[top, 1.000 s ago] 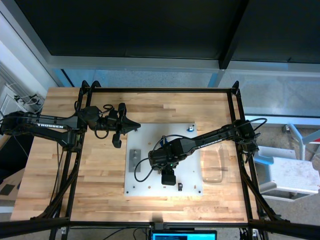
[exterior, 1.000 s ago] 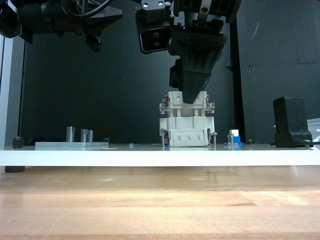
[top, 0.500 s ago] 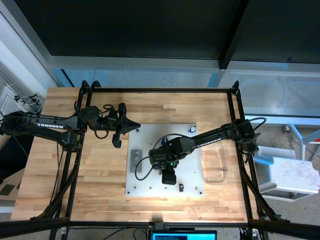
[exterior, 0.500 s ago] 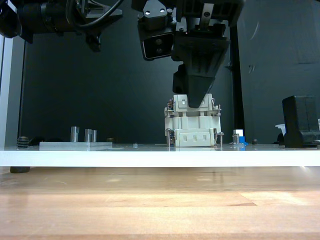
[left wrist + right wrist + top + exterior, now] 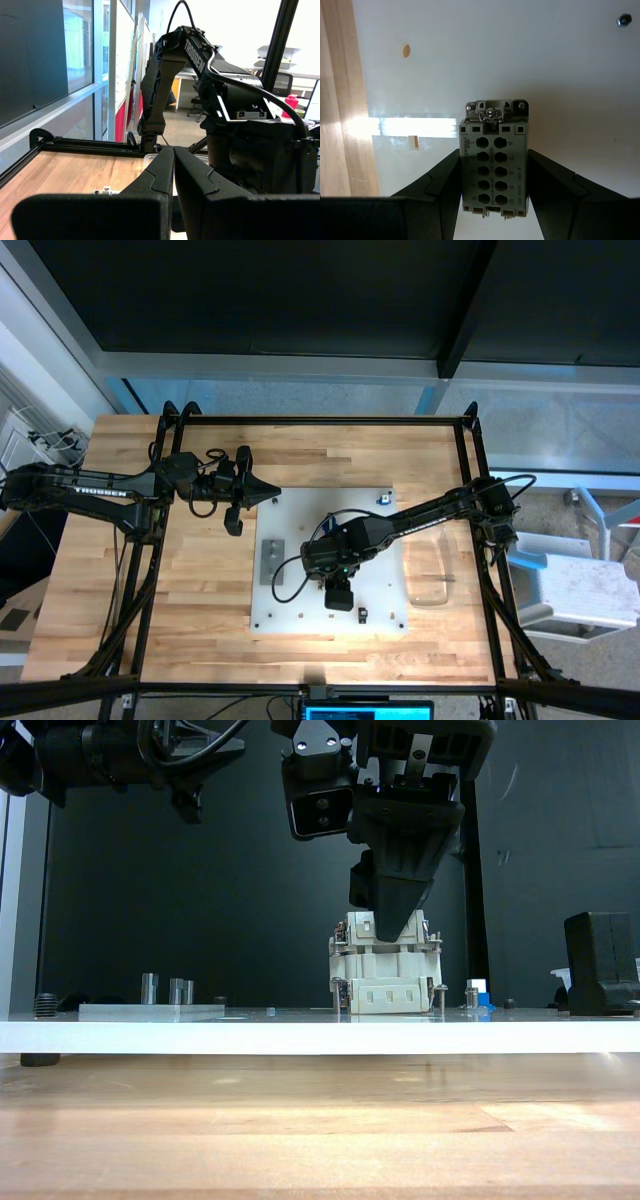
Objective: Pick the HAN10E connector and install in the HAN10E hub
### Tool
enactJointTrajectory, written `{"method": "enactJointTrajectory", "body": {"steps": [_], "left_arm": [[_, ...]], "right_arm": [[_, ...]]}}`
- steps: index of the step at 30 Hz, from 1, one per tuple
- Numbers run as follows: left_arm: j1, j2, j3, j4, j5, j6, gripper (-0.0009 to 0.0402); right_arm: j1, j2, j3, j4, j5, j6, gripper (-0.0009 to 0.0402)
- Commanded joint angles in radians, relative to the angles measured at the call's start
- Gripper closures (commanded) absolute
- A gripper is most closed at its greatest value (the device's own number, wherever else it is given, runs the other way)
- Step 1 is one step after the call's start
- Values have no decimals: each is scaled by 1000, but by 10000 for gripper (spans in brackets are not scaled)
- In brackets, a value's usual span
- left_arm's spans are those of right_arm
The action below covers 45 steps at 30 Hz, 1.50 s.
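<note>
HAN10E connector (image 5: 493,167) is clamped across its long sides between the fingers (image 5: 437,182) of the right gripper (image 5: 493,156). Its ten-hole face is turned toward the wrist camera, and a screw terminal sits at the end away from the gripper. From table height the connector (image 5: 385,934) rests directly on top of the HAN10E hub (image 5: 386,992) with their edges roughly in line. The right gripper (image 5: 393,925) points straight down onto it. Whether the connector is fully home I cannot tell.

I judge the step in hand to be the final press. Push straight down and keep the block level so neither end cocks. Let go only once the two bodies sit flush all round, since a sideways pull on release could lift the connector back out.

Nearest is the bare table (image 5: 300,1140), then the front edge of the white board (image 5: 200,1035). There is free board on both sides of the hub. A black block (image 5: 600,960) stands well off to the right, and a low grey plate (image 5: 150,1011) with short posts lies well off to the left. A blue fitting (image 5: 478,998) shows farther back, to the hub's right. Straight up looks like the open way out.

Farthest, the left gripper (image 5: 268,492) hangs over the table beyond the board's far-left corner, well apart from the work. Its fingers (image 5: 155,180) are pressed together on nothing.
</note>
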Motion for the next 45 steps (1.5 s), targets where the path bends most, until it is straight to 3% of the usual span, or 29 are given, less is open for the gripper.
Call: {"method": "enactJointTrajectory", "body": {"steps": [1, 5, 17, 22, 27, 31, 36, 45], "left_arm": [[0, 0, 0, 0, 0, 0, 393], [0, 0, 0, 0, 0, 0, 393], [0, 0, 0, 0, 0, 0, 393], [0, 0, 0, 0, 0, 0, 393], [0, 0, 0, 0, 0, 0, 393], [0, 1, 0, 0, 0, 0, 393], [0, 1, 0, 0, 0, 0, 393], [0, 1, 0, 0, 0, 0, 393]], "right_arm": [[2, 0, 9, 6, 4, -1, 351], [7, -10, 17, 5, 3, -4, 310], [15, -40, 17, -9, -6, 29, 110], [19, -58, 17, -13, -2, 31, 62], [23, -77, 17, -22, 16, 31, 51], [41, -96, 17, -29, 97, 35, 61], [64, -108, 24, -71, 166, 54, 78], [79, -108, 43, -84, 181, 53, 112]]}}
